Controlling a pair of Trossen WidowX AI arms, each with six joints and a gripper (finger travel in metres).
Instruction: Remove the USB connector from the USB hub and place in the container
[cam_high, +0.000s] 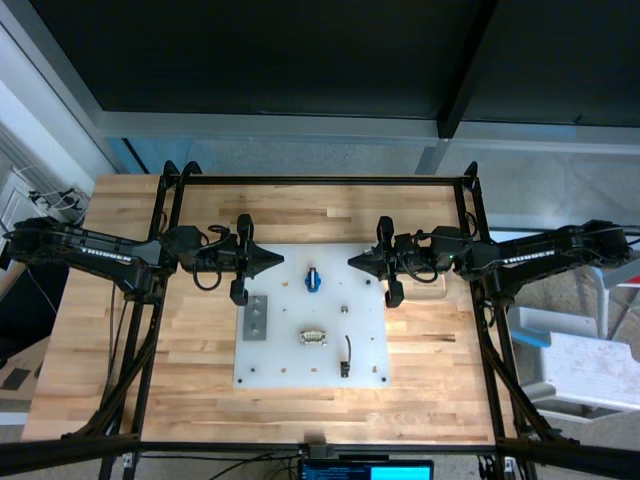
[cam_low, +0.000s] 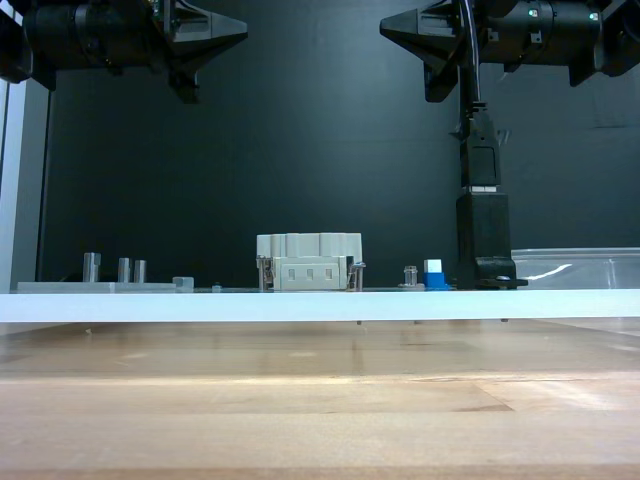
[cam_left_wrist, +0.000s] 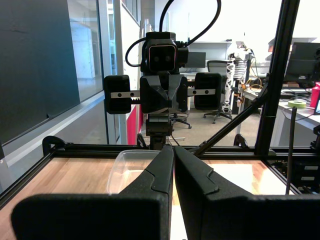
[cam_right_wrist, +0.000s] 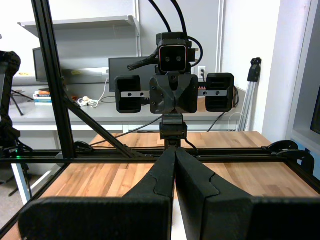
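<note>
The USB connector (cam_high: 347, 349) stands upright in the small black USB hub (cam_high: 343, 370) near the front right of the white board (cam_high: 290, 370). From table height, the connector (cam_low: 478, 160) rises from the hub (cam_low: 485, 240) with its thin cable pointing up. The container (cam_high: 432, 291), a pale tray, lies right of the board, partly under the right arm. My left gripper (cam_high: 275, 262) hovers over the board's back left, shut and empty. My right gripper (cam_high: 354, 262) hovers over the back right, shut and empty. Their tips face each other, both well above and behind the connector.
On the board stand a blue upright connector (cam_high: 312, 280), a grey metal block (cam_high: 257, 320) at the left and a beige multi-pin connector (cam_high: 313, 338) in the middle. A black frame (cam_high: 320, 181) borders the wooden table.
</note>
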